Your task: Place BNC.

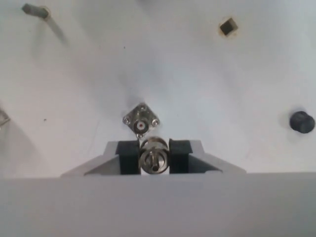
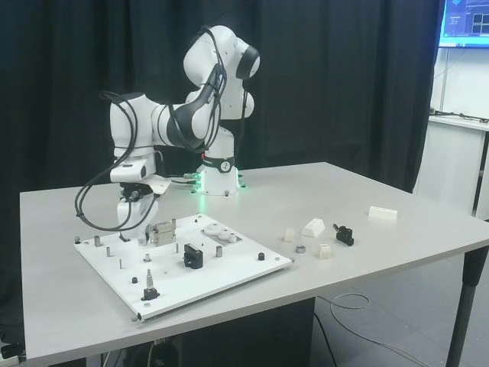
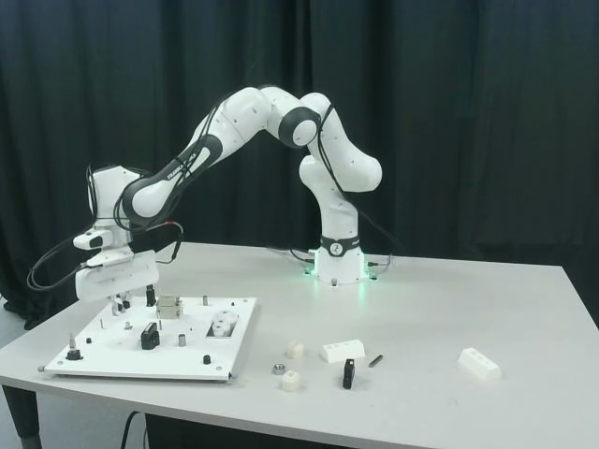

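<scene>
two black fingers (image 1: 129, 157) are clenched on a small metal plug (image 1: 154, 157), a bnc connector, held upright between them just above the white board (image 2: 229, 271) on the grey desk (image 2: 397, 237). close beside the plug, on the board, sits its mate: a square-flanged metal socket (image 1: 141, 121) with a screw at each corner and a round barrel with a white centre. plug looks rigid, light, turned metal, smooth and probably a bit slippery; grip across the round collar as now seems the sensible hold, since the flat pads pinch it from both sides. judged: plug not yet seated, needs lining up over the socket. elsewhere on the board a black knob (image 1: 301, 122), a small square hole (image 1: 228, 26), a grey peg (image 1: 35, 10).
</scene>
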